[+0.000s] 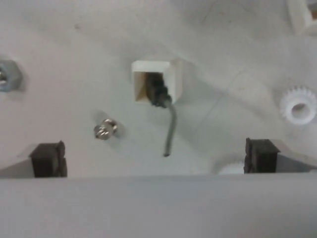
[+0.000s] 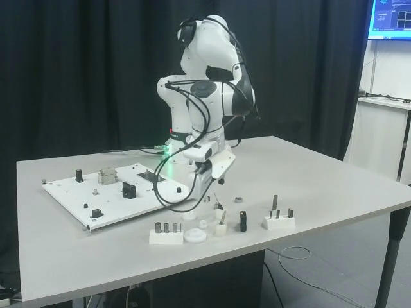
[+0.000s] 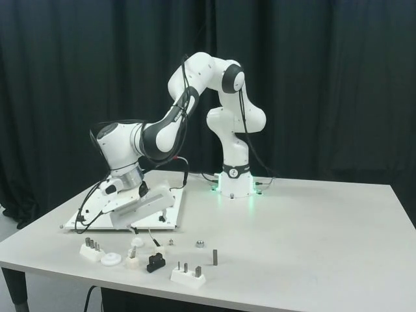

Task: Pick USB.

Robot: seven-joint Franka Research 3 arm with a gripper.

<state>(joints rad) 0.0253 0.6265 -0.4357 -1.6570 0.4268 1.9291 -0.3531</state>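
The USB plug [image 1: 157, 92] is black and sits in a small white holder [image 1: 173, 74], with a short grey cable stub [image 1: 171, 128] coming out of it. In the room views the holder [image 2: 219, 206] [image 3: 157, 247] lies on the table just in front of the white board. My gripper [image 1: 153, 157] is open, its two black fingertips [image 1: 48, 159] far apart with nothing between them. It hovers a little above the table [image 2: 207, 192] [image 3: 146, 226], close beside the plug and not touching it.
Around the holder lie a bolt [image 1: 105, 129], a nut [image 1: 7, 75] [image 2: 238, 199] and white gears [image 1: 298, 105] [image 2: 194, 237]. Another white block [image 2: 221, 230], a black clip [image 2: 243, 221], peg holders [image 2: 280, 221] [image 2: 166, 234] and the white board [image 2: 109, 192] are nearby.
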